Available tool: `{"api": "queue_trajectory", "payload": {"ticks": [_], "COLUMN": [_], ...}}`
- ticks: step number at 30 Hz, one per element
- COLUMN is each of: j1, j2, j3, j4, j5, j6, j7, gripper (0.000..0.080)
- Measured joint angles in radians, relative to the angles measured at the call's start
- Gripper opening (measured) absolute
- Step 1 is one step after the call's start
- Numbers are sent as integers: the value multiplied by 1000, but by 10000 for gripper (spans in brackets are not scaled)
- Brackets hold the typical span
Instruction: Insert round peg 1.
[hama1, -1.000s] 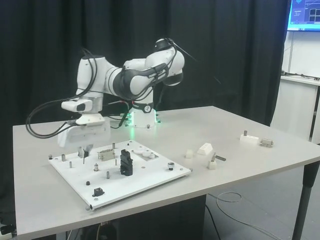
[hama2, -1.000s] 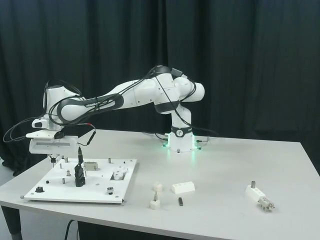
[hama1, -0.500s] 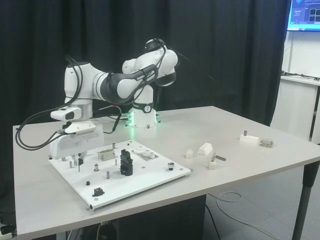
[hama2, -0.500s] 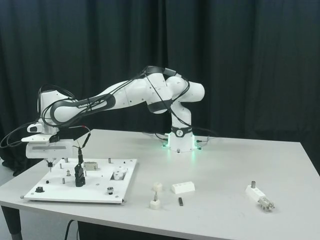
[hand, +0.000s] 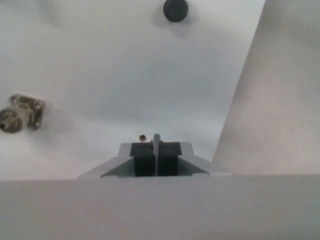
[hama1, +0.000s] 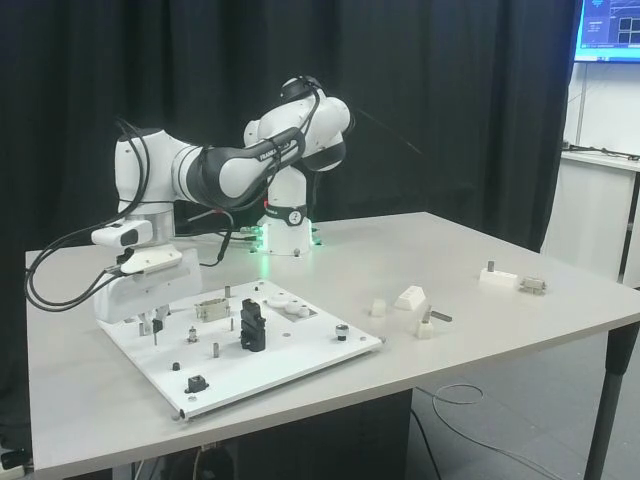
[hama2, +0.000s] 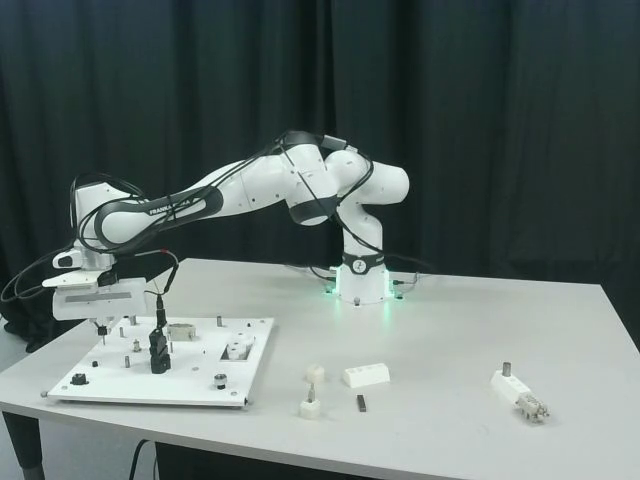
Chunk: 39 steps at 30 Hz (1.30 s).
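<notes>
Your pincer (hand: 156, 159) is closed on a thin peg (hand: 156, 145), low in the wrist frame, over the white board (hama1: 290, 350) at the left of the table (hama1: 480, 320). A small hole (hand: 142, 138) seems just beside its tip; insertion remains.

arm (hama2: 230, 190): stretched out low | wrist: pointing down | jaws: closed together

Even bright room light, soft shadows; wrist view's near edge blurred
</notes>
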Motion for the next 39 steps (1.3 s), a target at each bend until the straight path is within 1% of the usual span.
{"api": "queue_trajectory", "payload": {"ticks": [14,22,30,39], "j1": [-15,-17,-17,-18], "j2": [-1,-3,-3,-3], "j3": [7,21,27,30], "j4": [1,1,1,1], "j5": [-6,-6,-7,-20], "j6": [-21,-22,-22,-19], "j7": [-22,-35,-49,-51], "gripper": [17,17,17,17]}}
